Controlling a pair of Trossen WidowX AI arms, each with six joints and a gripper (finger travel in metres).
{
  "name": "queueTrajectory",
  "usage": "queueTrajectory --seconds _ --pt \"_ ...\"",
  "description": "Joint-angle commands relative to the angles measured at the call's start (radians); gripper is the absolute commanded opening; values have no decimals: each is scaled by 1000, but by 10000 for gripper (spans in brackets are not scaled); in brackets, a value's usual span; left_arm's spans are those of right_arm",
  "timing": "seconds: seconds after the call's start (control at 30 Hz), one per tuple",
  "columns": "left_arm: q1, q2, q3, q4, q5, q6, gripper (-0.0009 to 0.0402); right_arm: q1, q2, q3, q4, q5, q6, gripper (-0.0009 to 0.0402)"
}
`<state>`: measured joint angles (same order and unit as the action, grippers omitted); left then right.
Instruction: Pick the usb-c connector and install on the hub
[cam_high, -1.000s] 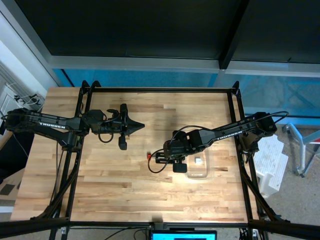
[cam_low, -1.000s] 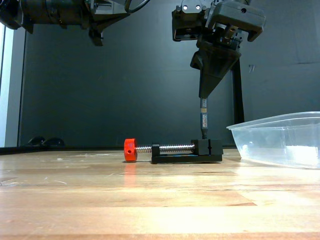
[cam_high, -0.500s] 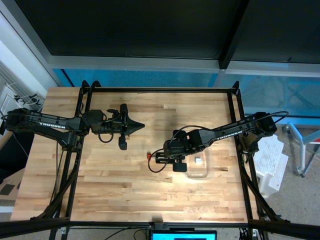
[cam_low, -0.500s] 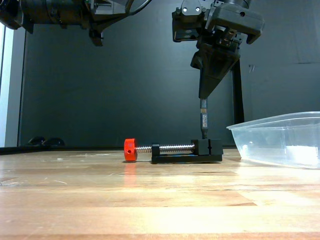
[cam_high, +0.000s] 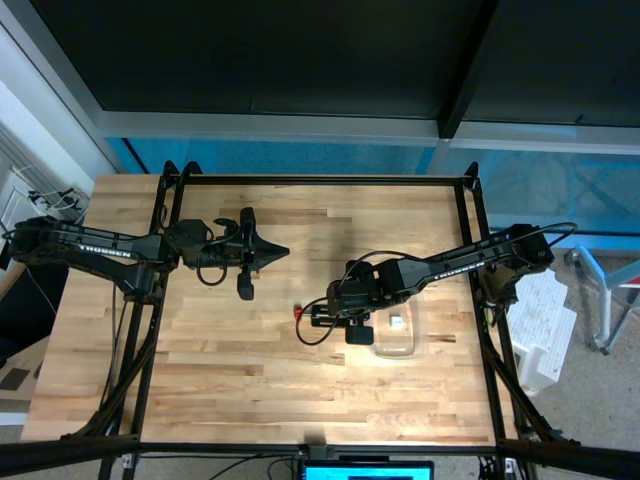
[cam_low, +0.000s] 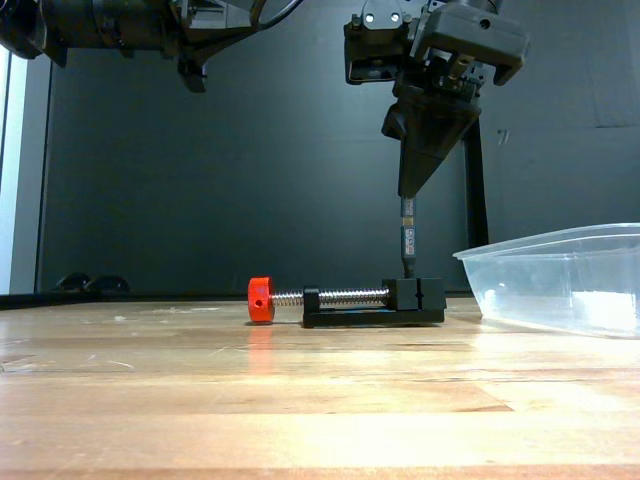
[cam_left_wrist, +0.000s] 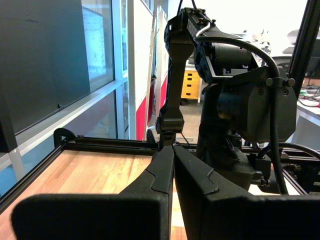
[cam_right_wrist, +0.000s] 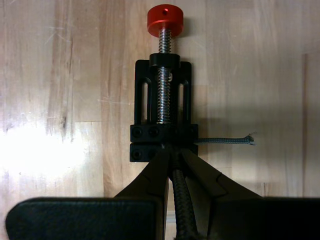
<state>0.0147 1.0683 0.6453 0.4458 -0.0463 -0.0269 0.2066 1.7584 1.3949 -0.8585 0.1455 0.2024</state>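
Observation:
The hub (cam_low: 372, 301) is a small black vise-like block with a red-orange knob (cam_low: 260, 299), lying on the wooden table. My right gripper (cam_low: 406, 192) hangs straight above its block end, shut on the usb-c connector (cam_low: 407, 240). The connector is held upright, its lower tip at the top of the block. In the right wrist view the fingertips (cam_right_wrist: 159, 159) meet over the hub (cam_right_wrist: 162, 115), and a braided cable (cam_right_wrist: 181, 200) runs up between them. My left gripper (cam_high: 280, 251) is parked high at the back left, fingers (cam_left_wrist: 161, 172) pressed together on nothing.
A clear plastic tray (cam_high: 404, 343) sits just right of the hub and holds a small whitish bit (cam_high: 397, 321). A thin frayed cord end (cam_right_wrist: 225, 140) sticks out sideways from the hub. A black frame (cam_high: 320, 181) borders the table.

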Motion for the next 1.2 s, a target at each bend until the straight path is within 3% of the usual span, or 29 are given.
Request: queueTrajectory --seconds 0.03,0.7,1.2 --pt "0 0 0 0 0 0 0 0 0 0 2 0 -2 0" --pt "0 0 0 0 0 0 0 0 0 -15 13 0 -2 0" --pt "0 0 0 0 0 0 0 -5 0 -111 118 -16 -2 0"
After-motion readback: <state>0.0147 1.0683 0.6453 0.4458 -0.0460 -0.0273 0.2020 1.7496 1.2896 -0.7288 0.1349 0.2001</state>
